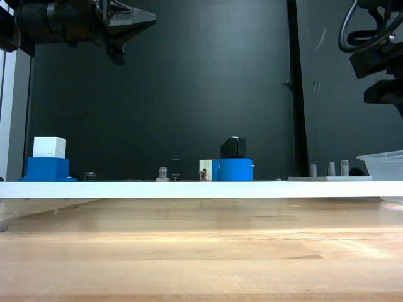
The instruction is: Pick the 16mm cylinder and place it in the taskboard
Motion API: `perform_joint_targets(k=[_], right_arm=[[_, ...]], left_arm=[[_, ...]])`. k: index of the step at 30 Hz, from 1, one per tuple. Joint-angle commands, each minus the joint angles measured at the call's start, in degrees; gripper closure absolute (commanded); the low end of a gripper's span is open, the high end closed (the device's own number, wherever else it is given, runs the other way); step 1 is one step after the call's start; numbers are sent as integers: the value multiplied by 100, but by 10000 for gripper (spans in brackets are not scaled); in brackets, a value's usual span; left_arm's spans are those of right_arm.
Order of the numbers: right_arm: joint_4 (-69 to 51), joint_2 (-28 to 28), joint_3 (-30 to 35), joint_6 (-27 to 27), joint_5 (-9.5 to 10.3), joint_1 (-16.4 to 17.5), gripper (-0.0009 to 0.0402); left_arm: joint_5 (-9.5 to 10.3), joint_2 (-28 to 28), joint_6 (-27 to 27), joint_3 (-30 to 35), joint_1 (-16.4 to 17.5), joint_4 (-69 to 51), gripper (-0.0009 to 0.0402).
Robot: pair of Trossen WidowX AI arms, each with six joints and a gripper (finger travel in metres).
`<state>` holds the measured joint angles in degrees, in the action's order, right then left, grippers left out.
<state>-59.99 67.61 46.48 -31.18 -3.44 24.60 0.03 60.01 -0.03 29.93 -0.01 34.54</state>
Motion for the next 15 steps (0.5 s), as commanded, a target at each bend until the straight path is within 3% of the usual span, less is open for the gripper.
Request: perform_joint_targets(k=[1, 15], right_arm=[[127, 0, -61, 4, 0, 17, 235], [538, 129, -319, -68, 2, 46, 235]], left_arm=[[-4, 0, -2, 2, 2, 0, 393], [-2, 0, 0, 2, 2, 0, 393]])
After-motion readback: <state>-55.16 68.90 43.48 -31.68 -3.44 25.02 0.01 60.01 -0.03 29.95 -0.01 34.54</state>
